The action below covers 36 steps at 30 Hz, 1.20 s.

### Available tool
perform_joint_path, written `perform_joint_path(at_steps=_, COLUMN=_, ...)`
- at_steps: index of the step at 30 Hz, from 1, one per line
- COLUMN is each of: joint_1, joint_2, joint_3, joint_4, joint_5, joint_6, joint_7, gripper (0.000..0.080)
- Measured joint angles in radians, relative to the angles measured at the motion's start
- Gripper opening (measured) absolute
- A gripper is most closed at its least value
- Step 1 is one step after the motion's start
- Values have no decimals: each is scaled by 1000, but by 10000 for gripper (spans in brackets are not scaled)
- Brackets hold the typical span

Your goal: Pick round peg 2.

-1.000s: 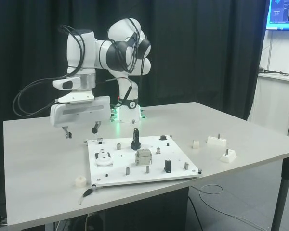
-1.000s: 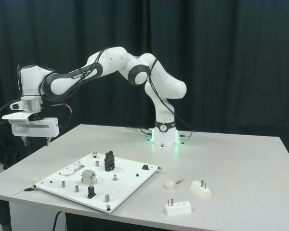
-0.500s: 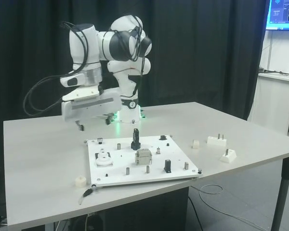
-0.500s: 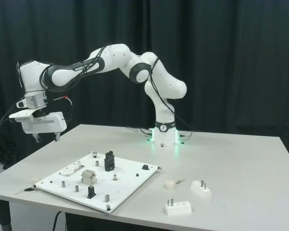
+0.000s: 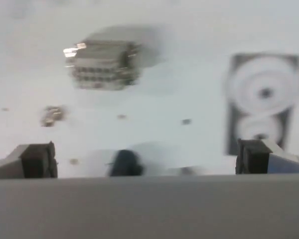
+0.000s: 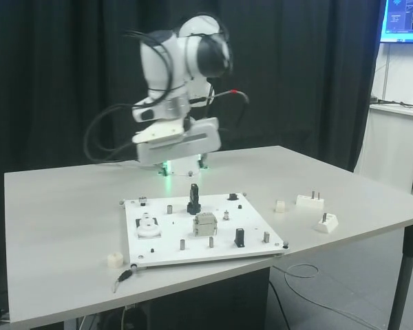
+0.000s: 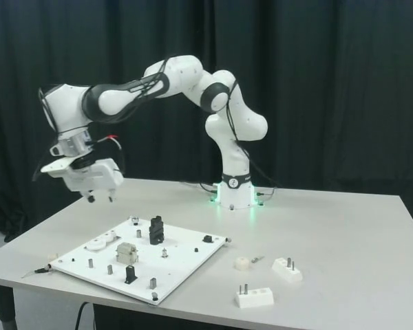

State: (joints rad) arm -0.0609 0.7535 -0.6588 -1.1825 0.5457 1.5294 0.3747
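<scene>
wrist view | fingers spread wide, empty | above white board | grey connector block below

The arm has smooth, glossy white plastic shells with black joints. The board is smooth matt white on a matt grey table. The connector block looks metallic grey.
</scene>
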Motion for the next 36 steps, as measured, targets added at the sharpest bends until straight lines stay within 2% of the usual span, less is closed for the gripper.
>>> perform_joint_path(at_steps=7, joint_1=116, joint_2=-46, joint_3=-5, joint_4=-71, joint_5=-5, joint_6=8, joint_7=186, gripper=800)
perform_joint_path(at_steps=16, joint_1=269, joint_2=-86, joint_3=-5, joint_4=-138, joint_5=-31, joint_6=59, joint_7=411, gripper=800)
perform_joint_path(at_steps=28, joint_1=478, joint_2=-111, joint_3=-3, joint_4=-202, joint_5=-97, joint_6=202, joint_7=834, gripper=800)
perform_joint_path(at_steps=36, joint_1=589, joint_2=-111, joint_3=2, joint_4=-219, joint_5=-176, joint_6=298, joint_7=1064, gripper=800)
